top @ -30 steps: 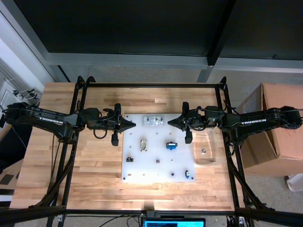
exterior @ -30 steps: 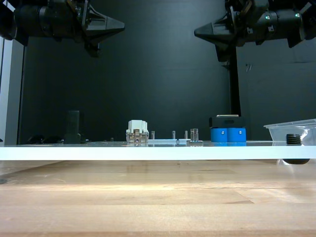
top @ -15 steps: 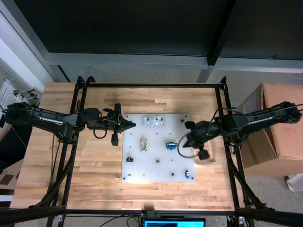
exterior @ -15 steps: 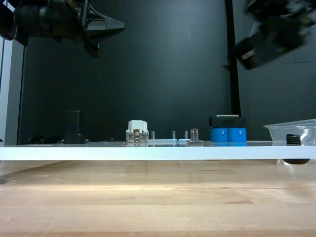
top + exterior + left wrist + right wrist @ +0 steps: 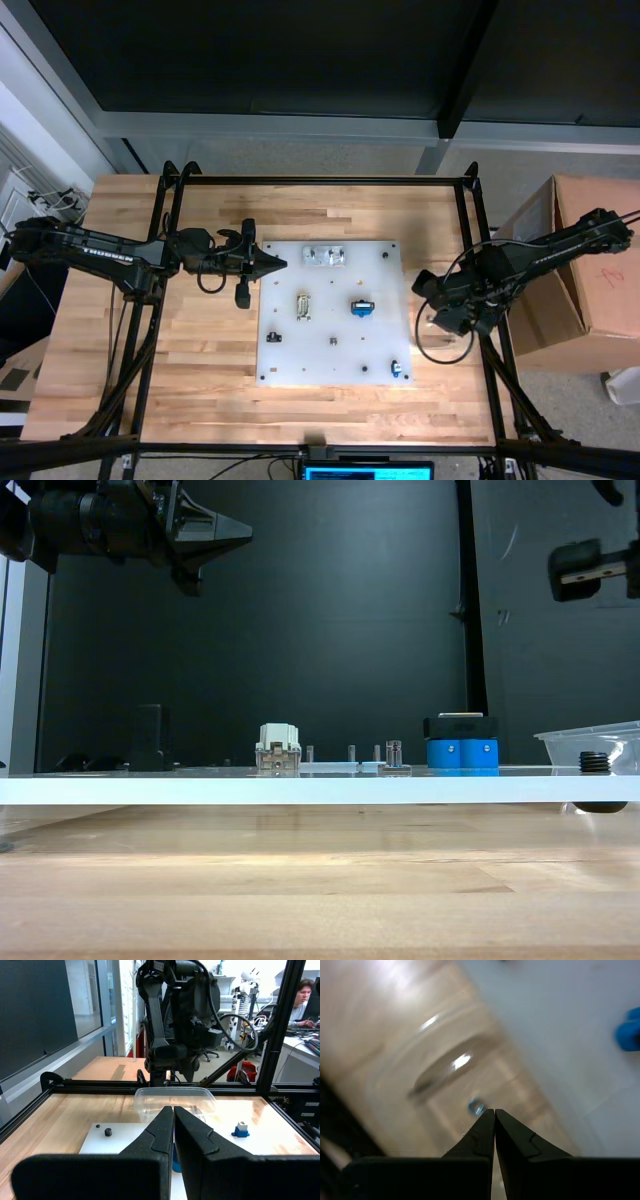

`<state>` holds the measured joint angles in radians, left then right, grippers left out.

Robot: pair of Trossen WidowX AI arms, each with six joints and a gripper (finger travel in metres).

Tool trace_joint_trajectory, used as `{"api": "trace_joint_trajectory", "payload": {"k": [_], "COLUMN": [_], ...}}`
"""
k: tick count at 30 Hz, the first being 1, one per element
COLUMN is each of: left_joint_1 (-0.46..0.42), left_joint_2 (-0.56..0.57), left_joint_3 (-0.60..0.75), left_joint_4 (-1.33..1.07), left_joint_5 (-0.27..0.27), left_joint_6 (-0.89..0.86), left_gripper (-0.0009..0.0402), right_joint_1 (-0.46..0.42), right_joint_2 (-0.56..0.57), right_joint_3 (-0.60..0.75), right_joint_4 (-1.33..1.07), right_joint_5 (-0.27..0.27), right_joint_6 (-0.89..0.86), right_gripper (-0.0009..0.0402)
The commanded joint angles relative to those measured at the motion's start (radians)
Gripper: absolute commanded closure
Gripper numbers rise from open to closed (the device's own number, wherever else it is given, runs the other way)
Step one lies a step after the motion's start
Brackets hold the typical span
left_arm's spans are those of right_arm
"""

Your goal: Pick the M12 nut and place it on its threads and fasten

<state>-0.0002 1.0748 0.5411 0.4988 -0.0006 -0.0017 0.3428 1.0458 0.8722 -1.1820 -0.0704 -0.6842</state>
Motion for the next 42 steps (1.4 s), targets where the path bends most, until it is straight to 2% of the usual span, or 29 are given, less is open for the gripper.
{"api": "trace_joint_trajectory", "payload": {"k": [1, 7, 9, 11, 17, 22, 28, 42], "left_joint_1": [0.0, 0.0, 0.0, 0.0, 0.0, 0.0, 0.0, 0.0], "left_joint_2": [0.0, 0.0, 0.0, 0.0, 0.0, 0.0, 0.0, 0.0], "left_joint_3": [0.0, 0.0, 0.0, 0.0, 0.0, 0.0, 0.0, 0.0], "left_joint_4": [0.0, 0.0, 0.0, 0.0, 0.0, 0.0, -0.001, 0.0], "left_joint_5": [0.0, 0.0, 0.0, 0.0, 0.0, 0.0, 0.0, 0.0], "left_joint_6": [0.0, 0.0, 0.0, 0.0, 0.0, 0.0, 0.0, 0.0], "left_gripper": [0.0393, 0.0393, 0.0393, 0.0393, 0.0393, 0.0393, 0.0393, 0.0393], "right_joint_1": [0.003, 0.047, 0.054, 0.055, 0.058, 0.062, 0.063, 0.05], "right_joint_2": [0.02, 0.091, 0.106, 0.112, 0.114, 0.115, 0.157, 0.187], "right_joint_3": [-0.005, -0.023, -0.031, -0.04, -0.099, -0.177, -0.195, -0.262], "right_joint_4": [-0.034, -0.04, -0.023, 0.007, 0.098, 0.174, 0.187, 0.297], "right_joint_5": [0.019, 0.03, 0.056, 0.085, 0.089, 0.089, 0.085, 0.076], "right_joint_6": [-0.081, -0.366, -0.459, -0.518, -0.657, -0.667, -0.659, -0.606], "right_gripper": [0.0389, 0.0358, 0.0344, 0.0329, 0.0289, 0.0261, 0.0234, 0.0229]}}
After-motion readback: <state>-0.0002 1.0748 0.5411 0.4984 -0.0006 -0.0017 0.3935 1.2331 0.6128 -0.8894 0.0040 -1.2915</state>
